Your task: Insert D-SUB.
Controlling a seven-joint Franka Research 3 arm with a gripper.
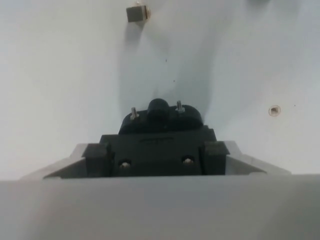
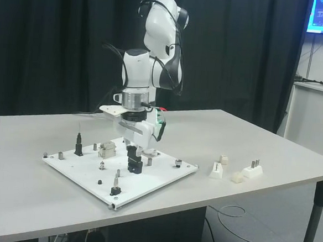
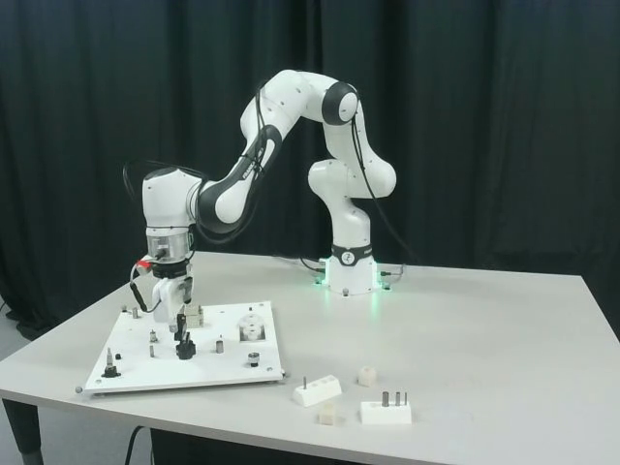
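Note:
The black D-SUB connector (image 1: 160, 122) stands upright on the white board (image 2: 166, 175), with two small screws showing on its top. My gripper (image 1: 156, 159) is straight above it, and its black fingers (image 1: 97, 157) are shut on the connector's body from both sides. From the room cameras the gripper (image 2: 133, 150) (image 3: 180, 325) points straight down near the middle of the board (image 3: 232, 370), with the connector (image 2: 134, 164) (image 3: 184, 347) under it. Its lower end and the socket below are hidden.
Several small fixtures stand on the board: a white block (image 2: 108, 149), a thin black post (image 2: 79, 145), a black piece near the front corner (image 2: 115, 191) and a small grey block (image 1: 137, 13). Loose white holders (image 2: 252, 170) (image 3: 386, 412) lie on the grey table beside the board.

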